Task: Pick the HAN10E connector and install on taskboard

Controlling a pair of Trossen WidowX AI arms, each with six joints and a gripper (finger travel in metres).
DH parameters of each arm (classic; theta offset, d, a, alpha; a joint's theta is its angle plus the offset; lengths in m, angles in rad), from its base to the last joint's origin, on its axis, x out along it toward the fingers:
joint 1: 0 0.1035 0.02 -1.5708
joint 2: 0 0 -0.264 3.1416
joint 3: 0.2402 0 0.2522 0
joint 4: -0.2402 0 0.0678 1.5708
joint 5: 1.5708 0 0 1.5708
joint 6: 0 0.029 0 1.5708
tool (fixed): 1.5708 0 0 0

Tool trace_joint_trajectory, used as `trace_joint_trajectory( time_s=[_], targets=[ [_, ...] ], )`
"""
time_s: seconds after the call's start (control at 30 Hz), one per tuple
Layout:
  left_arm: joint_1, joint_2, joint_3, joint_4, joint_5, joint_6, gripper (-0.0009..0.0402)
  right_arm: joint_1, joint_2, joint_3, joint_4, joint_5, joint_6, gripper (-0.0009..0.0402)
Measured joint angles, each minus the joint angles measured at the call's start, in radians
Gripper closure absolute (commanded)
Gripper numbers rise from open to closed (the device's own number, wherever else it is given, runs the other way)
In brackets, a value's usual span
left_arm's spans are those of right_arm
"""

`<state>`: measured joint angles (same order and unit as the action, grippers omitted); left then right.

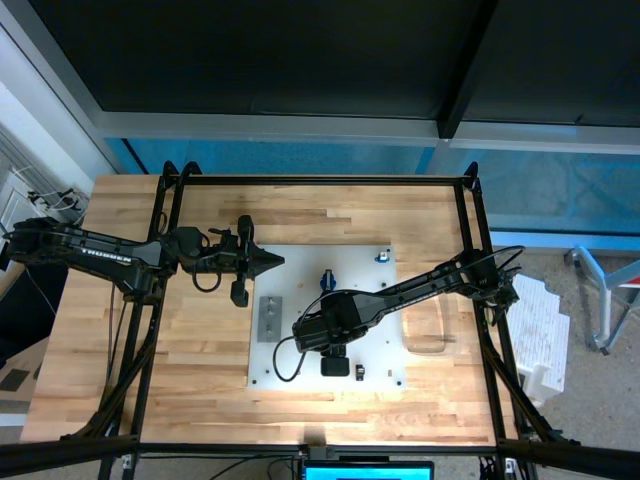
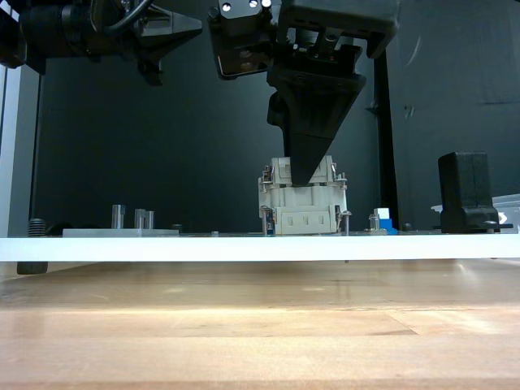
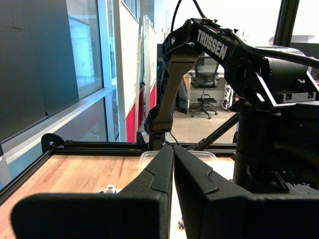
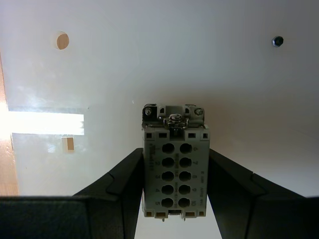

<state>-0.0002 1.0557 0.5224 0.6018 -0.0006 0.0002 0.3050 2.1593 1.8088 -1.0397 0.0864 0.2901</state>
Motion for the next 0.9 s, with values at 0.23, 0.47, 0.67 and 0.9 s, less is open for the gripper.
trace_joint_trajectory(
  time_s=[0.23, 0.47, 0.67, 0.9],
  targets=[
    [0.000, 0.000, 0.000, 0.000, 0.000, 0.000, 0.0392, 0.000, 0.000, -0.002, 0.001, 0.000, 0.004, 0.0361],
    [0.000, 0.000, 0.000, 0.000, 0.000, 0.000, 0.0392, 0.000, -0.012, -0.003, 0.002, 0.000, 0.011, 0.0304],
    [0.000, 0.000, 0.000, 0.000, 0.000, 0.000, 0.0392, 0.000, -0.026, -0.006, 0.005, -0.005, 0.013, 0.0219],
    [0.000, 0.000, 0.000, 0.000, 0.000, 0.000, 0.0392, 0.000, -0.039, -0.009, 0.011, -0.009, 0.018, 0.0096]
  ],
)
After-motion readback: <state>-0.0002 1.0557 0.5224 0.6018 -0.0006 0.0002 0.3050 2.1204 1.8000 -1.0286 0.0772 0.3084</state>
